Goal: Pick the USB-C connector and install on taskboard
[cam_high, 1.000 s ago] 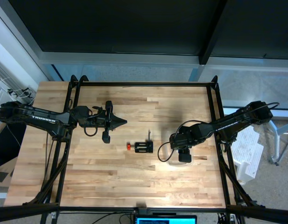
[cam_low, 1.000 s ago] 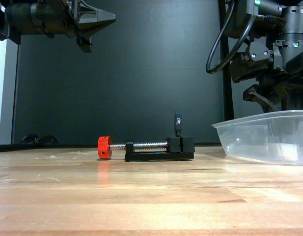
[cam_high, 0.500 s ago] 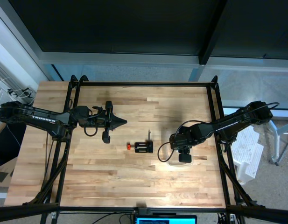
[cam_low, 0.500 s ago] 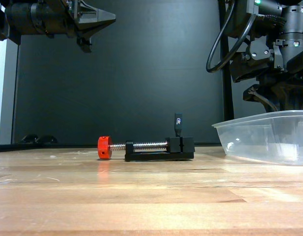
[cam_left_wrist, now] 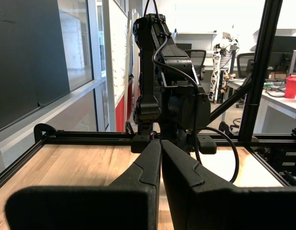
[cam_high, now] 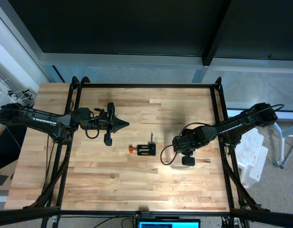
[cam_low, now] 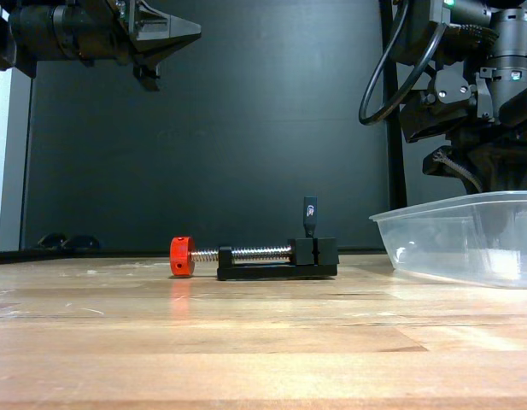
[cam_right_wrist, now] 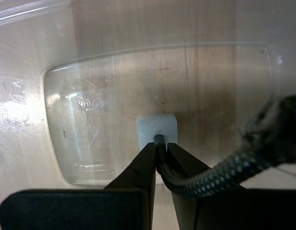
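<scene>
The USB-C connector (cam_right_wrist: 159,139), a tiny dark plug at the end of a black braided cable (cam_right_wrist: 219,170), is found down inside the clear plastic tray (cam_right_wrist: 56,124). Its tip lies over a small white foam square (cam_right_wrist: 157,125) on the tray floor. It is flanked on both sides by the fingers of the right gripper (cam_right_wrist: 159,146), which are drawn in to a narrow gap with the plug and the first stretch of cable between them. The plug is judged to be gripped. No lift is shown, since the plug sits low in the tray, close to the foam or touching it.

In the high view the tray is placed at 3 o'clock from the taskboard (cam_high: 145,150), a small black rectangular block with a red-orange knob (cam_high: 130,149) at its 9 o'clock end and a thin upright pin (cam_low: 309,215). The block is set apart from the tray on the pale wooden table (cam_high: 113,175), and no cable is seen leading to it.

The left gripper (cam_high: 123,124) is held high above the table at roughly 10 o'clock from the block. Its fingers are pressed together with nothing between them, and it is judged to be parked.

The pick is therefore judged to be at the grasp stage only. The connector has yet to be raised clear of the tray wall, carried toward 9 o'clock to the block, aligned and seated.
</scene>
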You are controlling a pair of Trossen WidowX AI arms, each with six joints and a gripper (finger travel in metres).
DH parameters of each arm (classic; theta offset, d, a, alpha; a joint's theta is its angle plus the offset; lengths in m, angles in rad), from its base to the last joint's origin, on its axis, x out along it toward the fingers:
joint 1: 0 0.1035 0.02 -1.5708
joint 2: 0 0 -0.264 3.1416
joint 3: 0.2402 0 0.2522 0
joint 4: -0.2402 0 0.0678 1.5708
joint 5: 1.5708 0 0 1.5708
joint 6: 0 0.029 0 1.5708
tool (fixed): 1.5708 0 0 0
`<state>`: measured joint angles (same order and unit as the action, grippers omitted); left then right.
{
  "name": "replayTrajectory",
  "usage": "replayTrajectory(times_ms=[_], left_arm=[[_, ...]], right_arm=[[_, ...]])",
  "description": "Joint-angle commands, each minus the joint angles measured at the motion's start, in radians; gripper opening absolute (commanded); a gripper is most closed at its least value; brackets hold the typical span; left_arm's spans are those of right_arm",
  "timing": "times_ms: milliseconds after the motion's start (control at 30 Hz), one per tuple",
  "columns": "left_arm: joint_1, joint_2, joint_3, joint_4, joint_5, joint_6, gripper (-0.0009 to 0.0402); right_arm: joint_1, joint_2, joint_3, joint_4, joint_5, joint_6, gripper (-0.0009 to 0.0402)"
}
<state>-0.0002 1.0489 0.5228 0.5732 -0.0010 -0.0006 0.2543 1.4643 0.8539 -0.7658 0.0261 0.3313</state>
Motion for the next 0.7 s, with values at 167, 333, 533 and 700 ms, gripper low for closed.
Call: replayTrajectory(times_ms=[167, 333, 533, 700], left_arm=[[0.0, 0.0, 0.0, 0.0, 0.0, 0.0, 0.0], [0.0, 0.0, 0.0, 0.0, 0.0, 0.0, 0.0], [0.0, 0.0, 0.0, 0.0, 0.0, 0.0, 0.0], [0.0, 0.0, 0.0, 0.0, 0.0, 0.0, 0.0]], right_arm=[[0.002, -0.003, 0.001, 0.0, 0.0, 0.001, 0.0002], [0.001, -0.018, 0.001, -0.001, 0.0, 0.002, 0.0], [0.001, -0.05, 0.003, -0.01, 0.001, 0.004, 0.0], [0.001, -0.077, 0.035, -0.058, 0.001, 0.004, 0.0]])
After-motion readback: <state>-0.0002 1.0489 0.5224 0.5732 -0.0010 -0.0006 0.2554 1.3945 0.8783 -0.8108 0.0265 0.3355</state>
